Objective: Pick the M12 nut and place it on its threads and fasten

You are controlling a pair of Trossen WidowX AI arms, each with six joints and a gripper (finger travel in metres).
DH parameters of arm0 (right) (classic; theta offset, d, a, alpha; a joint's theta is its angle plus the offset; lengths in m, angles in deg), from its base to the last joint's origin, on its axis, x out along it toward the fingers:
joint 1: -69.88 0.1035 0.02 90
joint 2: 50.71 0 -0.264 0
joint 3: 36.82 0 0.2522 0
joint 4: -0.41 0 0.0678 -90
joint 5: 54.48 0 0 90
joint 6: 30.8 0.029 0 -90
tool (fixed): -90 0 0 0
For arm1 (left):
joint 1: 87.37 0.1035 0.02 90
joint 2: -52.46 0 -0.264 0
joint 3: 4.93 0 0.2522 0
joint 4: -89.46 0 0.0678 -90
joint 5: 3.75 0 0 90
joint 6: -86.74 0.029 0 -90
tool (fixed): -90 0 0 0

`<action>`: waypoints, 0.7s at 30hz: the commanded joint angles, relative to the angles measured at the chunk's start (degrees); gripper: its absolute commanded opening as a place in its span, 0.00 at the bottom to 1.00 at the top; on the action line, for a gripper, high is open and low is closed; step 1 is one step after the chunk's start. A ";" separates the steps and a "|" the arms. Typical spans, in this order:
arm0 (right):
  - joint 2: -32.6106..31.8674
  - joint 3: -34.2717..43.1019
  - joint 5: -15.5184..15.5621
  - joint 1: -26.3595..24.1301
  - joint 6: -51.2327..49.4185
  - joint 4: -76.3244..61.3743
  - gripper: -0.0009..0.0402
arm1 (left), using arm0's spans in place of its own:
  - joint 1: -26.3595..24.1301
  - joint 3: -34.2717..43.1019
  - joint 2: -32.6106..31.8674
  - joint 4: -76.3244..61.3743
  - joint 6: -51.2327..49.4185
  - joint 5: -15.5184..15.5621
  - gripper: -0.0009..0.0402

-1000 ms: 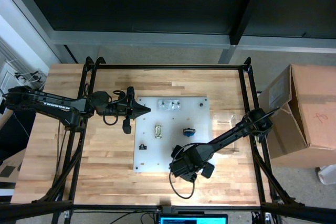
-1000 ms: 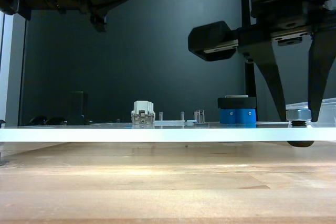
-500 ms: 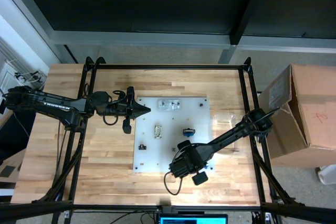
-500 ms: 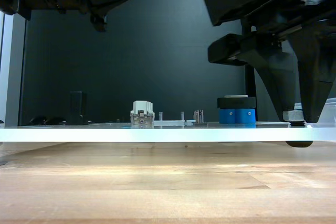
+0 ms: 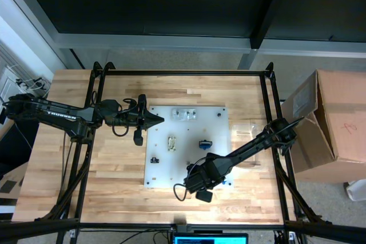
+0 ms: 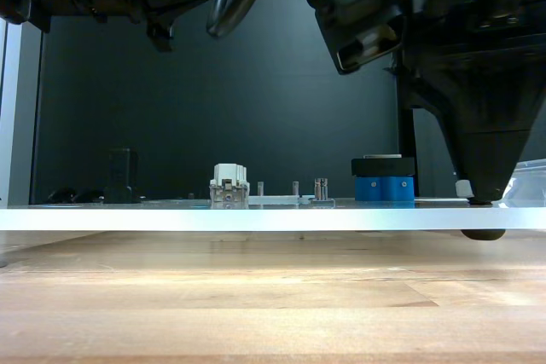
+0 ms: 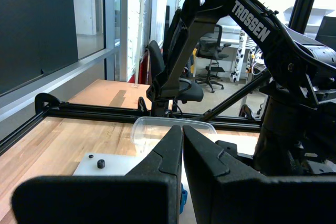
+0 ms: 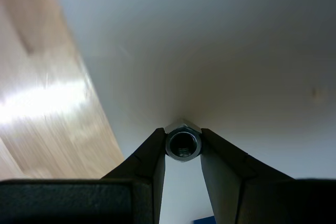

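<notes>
Pale wooden tabletop [image 5: 114, 181] was seen carrying a white board [image 5: 163, 172]. At the board's near right edge, the right gripper [image 8: 182, 135] was clamped on the silver M12 nut [image 8: 183, 145]; whether the nut sat on its stud could not be told. The left gripper [image 7: 182, 129] was poised above the board's left edge, fingers pressed together on nothing. "TROSSEN" was lettered on the right arm [image 7: 252, 19].

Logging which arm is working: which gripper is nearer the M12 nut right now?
Right. The right gripper is shut on the M12 nut, down at the white board's near right edge. The left gripper hangs high near the board's far left side, well away from the nut.
</notes>
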 commanded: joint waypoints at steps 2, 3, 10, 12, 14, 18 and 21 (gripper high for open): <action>0.07 0.02 -0.26 -0.11 15.54 -0.11 0.02 | 0.02 0.02 0.00 0.00 0.00 0.00 0.02; 0.07 0.02 -0.39 -0.11 18.93 -0.04 0.02 | 0.02 0.02 0.00 0.00 0.00 0.00 0.02; 0.09 0.02 -0.76 -0.22 32.94 -0.02 0.02 | 0.02 0.02 0.00 0.00 0.00 0.00 0.02; 0.09 0.02 -0.72 -0.22 34.03 0.04 0.02 | 0.00 0.02 0.00 0.00 0.00 -0.02 0.02; 0.09 0.02 -0.74 -0.22 35.63 0.20 0.02 | 0.02 0.02 0.00 0.00 0.02 0.00 0.02; 0.09 0.02 -0.90 -0.22 37.40 0.59 0.02 | 0.02 0.02 0.00 0.00 0.00 0.00 0.02; 0.09 0.02 -0.92 -0.22 37.44 0.63 0.02 | 0.02 0.02 0.00 0.00 0.00 0.00 0.02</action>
